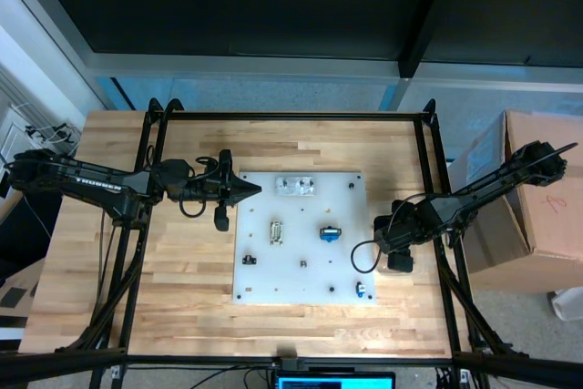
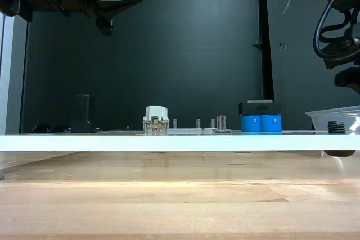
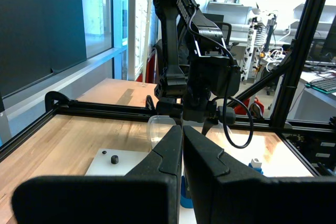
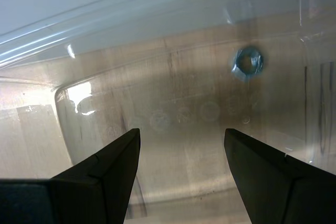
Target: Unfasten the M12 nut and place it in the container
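Note:
The silver M12 nut (image 4: 247, 62) lies flat and free on the floor of the clear container (image 4: 173, 77), clear of any finger. My right gripper (image 4: 181, 135) hangs open just above that floor with nothing between its fingers. From the high view the right gripper (image 1: 399, 257) sits over the container, off the board's right edge. In the low view the black stud (image 2: 336, 127) shows bare ribs in front of the container (image 2: 332, 115). My left gripper (image 1: 255, 189) is shut and empty, raised over the board's far left edge.
The white board (image 1: 273, 266) carries a blue block (image 1: 330, 233), a grey connector (image 1: 276, 232) and a silver fitting (image 1: 296, 187). A cardboard box (image 1: 528, 198) stands at the right. Black frame rails (image 1: 291, 117) ring the table.

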Controlling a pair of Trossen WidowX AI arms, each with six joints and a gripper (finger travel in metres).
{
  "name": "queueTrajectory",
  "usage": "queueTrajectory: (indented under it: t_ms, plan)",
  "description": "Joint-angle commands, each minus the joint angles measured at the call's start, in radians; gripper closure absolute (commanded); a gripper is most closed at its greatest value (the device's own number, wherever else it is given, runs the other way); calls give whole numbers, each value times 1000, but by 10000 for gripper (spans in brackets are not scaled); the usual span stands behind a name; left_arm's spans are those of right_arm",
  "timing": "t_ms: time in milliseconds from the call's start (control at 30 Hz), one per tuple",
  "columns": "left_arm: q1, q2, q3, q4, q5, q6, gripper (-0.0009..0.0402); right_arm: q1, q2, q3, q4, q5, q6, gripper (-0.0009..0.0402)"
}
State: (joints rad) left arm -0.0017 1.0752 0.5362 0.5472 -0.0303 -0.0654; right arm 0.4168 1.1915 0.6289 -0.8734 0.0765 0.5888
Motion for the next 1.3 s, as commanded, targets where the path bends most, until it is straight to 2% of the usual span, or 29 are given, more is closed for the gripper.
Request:
queueTrajectory:
  t_ms: [33,300,500,600,667,700,767,867,933,1067,1300]
  plan:
    - [0,0,0,0,0,0,393,-2,-1,36,-19,-19,-2,184]
    - [0,0,0,0,0,0,393,-70,-6,306,-256,-12,-100,235]
    - [0,0,0,0,0,0,393,-196,-5,510,-227,89,-222,304]
    - [0,0,0,0,0,0,393,-282,-5,581,-160,78,-298,355]
    - [0,0,0,0,0,0,393,-330,-5,607,-93,37,-352,392]
    - [0,0,0,0,0,0,393,-352,-5,613,-52,8,-380,397]
    - [0,0,0,0,0,0,393,-381,-5,610,40,-33,-426,387]
    - [0,0,0,0,0,0,393,-402,-5,581,193,-80,-503,395]
    - [0,0,0,0,0,0,393,-408,-5,557,291,-98,-525,394]
    - [0,0,0,0,0,0,393,-417,-13,469,517,-104,-528,394]
    - [0,0,0,0,0,0,393,-425,-25,237,1044,-109,-529,394]
